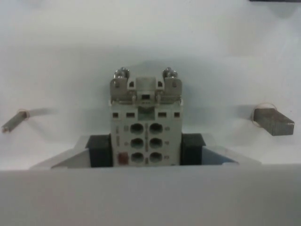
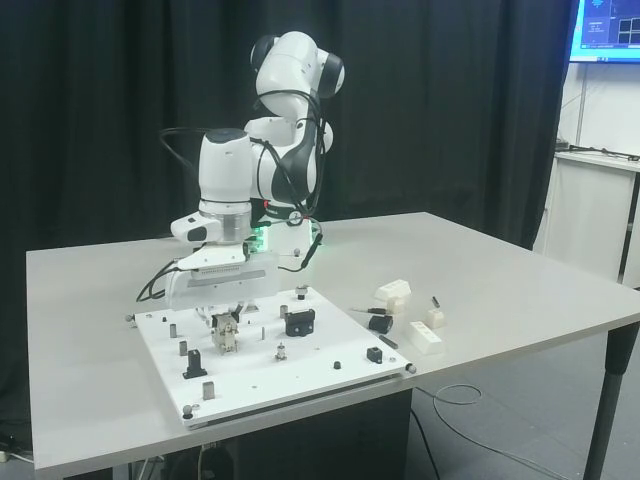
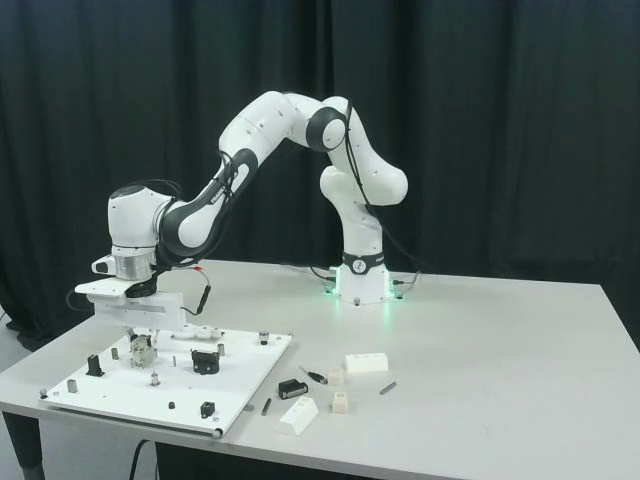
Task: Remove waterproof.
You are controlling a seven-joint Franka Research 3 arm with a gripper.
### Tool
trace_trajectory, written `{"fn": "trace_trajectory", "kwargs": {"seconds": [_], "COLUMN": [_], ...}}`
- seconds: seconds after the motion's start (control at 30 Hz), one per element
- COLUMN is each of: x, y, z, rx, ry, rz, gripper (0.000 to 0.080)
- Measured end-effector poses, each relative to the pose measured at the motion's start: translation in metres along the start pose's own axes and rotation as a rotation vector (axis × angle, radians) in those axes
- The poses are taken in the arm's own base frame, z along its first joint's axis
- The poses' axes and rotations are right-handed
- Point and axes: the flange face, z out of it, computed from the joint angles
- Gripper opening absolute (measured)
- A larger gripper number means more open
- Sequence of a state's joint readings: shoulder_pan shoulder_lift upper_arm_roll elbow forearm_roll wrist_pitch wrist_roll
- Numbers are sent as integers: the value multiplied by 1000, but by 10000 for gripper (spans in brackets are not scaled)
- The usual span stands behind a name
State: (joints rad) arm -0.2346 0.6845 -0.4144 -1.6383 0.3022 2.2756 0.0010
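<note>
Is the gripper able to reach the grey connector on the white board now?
Probably yes. The gripper already has its black fingers on either side of the connector, and nothing stands between them.

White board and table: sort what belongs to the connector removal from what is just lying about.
Job:
- gripper
- connector held between its black pads
- white board

Lying about:
- white blocks on the grey table
- black part beside them
</note>
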Motion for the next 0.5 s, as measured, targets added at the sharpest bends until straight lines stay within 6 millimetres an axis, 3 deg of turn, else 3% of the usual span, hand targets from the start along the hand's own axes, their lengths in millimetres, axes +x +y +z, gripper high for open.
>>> {"fn": "trace_trajectory", "kwargs": {"seconds": [0.5], "x": [0], "y": [-1], "z": [0], "rx": [-6], "ry": [0], "rz": [-4], "gripper": [309]}}
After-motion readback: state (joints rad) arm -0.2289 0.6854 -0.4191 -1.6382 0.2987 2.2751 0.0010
